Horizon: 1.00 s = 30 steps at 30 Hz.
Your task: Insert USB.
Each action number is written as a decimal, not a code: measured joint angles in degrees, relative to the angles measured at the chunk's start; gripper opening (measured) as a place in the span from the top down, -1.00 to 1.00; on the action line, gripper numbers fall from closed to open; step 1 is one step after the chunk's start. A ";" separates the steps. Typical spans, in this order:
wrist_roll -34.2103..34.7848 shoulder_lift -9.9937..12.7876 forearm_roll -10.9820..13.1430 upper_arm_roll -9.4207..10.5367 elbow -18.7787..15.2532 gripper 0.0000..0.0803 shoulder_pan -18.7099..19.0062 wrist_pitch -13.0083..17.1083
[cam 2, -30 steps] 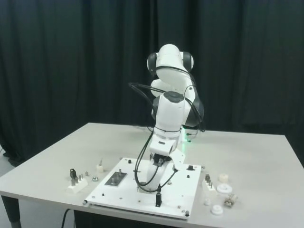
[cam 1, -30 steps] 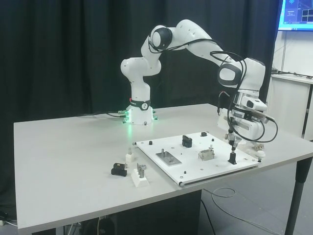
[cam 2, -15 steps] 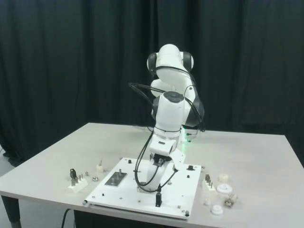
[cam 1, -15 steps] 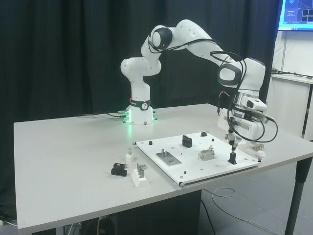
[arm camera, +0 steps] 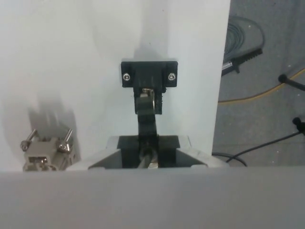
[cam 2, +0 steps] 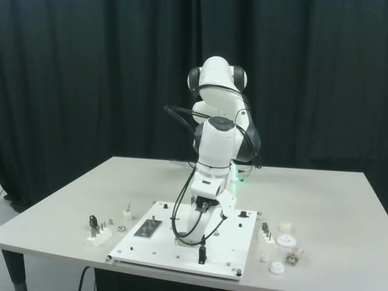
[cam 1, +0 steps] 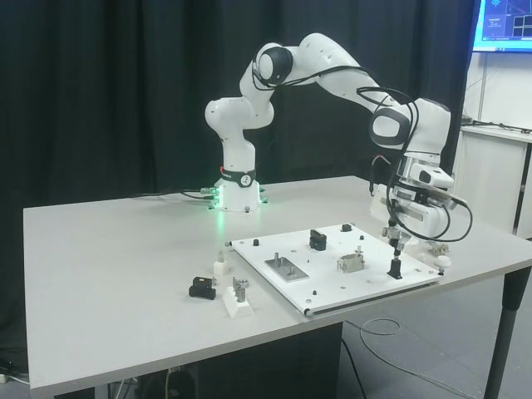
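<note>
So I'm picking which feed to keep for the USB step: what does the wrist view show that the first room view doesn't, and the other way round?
Only the wrist view shows the two screws on the black socket, the plug right at its opening, and cables on the floor past the board's edge.

Only the first room view shows the whole arm, the green light at its base, the table and the loose parts beside the board.

Both show the white board, the socket and the metal connector.

usb plug [arm camera: 148, 102] stands in socket [arm camera: 148, 75] on board [cam 1: 332, 258].
</note>
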 joint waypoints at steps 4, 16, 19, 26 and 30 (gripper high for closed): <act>0.00 0.00 0.00 0.00 -0.01 0.82 -0.01 0.03; 0.19 -0.02 0.06 0.00 -0.04 0.82 -0.02 0.07; 0.30 -0.04 0.12 0.00 -0.08 0.82 -0.02 0.10; 0.60 -0.20 0.21 0.00 -0.34 0.82 -0.02 0.28; 0.97 -0.40 0.22 0.00 -0.69 0.82 -0.02 0.60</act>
